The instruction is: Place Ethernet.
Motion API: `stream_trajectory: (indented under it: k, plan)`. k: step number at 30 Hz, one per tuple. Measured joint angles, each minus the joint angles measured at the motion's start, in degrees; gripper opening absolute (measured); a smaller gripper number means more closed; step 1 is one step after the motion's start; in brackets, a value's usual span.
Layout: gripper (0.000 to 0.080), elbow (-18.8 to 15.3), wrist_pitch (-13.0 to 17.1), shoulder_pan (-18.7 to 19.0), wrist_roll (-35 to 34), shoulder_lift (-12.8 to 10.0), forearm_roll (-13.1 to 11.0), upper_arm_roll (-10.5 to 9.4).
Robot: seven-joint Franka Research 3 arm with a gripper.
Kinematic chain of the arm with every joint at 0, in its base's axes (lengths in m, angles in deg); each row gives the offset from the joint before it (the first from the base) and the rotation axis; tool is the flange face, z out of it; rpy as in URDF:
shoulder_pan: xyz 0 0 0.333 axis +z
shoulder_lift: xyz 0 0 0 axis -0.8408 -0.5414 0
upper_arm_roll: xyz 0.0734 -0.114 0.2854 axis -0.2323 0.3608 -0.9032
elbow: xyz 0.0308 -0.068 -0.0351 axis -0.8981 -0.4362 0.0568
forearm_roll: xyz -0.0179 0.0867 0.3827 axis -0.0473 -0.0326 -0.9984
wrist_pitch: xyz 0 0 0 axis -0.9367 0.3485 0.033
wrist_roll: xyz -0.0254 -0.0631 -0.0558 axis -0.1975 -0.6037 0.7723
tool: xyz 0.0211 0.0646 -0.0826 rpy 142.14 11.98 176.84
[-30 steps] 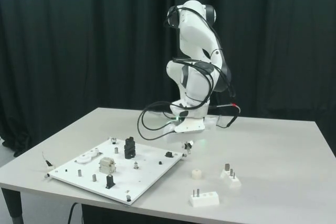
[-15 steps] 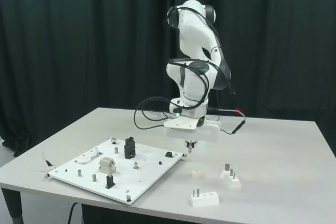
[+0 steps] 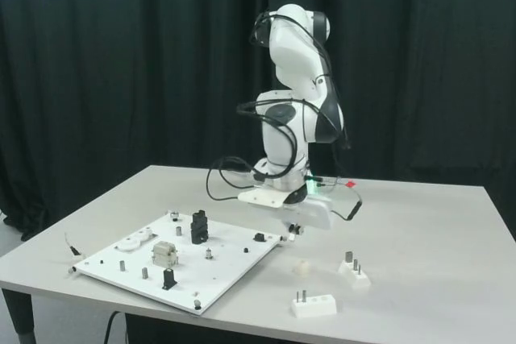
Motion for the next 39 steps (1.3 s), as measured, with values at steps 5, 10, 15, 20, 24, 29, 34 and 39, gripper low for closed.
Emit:
stream_trajectory:
  k: [5, 10, 15, 20, 24, 29, 34, 39]
  plan:
    - [0.01, 0.5, -1.4, 0.0, -0.8, -1.0, -3.3, 0.66]
    - [0.01, 0.9, -2.4, 0.0, -1.8, -1.9, -5.2, 0.76]
    - [0.01, 1.3, -3.0, 0.1, -3.4, -2.9, -7.0, 0.76]
    - [0.01, 1.9, -3.2, 0.2, -5.0, -4.1, -8.3, 0.74]
    - [0.01, 2.5, -3.2, 0.2, -5.7, -5.1, -9.0, 0.73]
    - [0.01, 3.2, -3.3, 0.2, -6.4, -6.2, -9.7, 0.73]
    - [0.01, 3.6, -3.3, 0.2, -6.6, -7.0, -10.5, 0.73]
    - [0.01, 3.9, -3.3, 0.1, -7.5, -7.5, -10.9, 0.73]
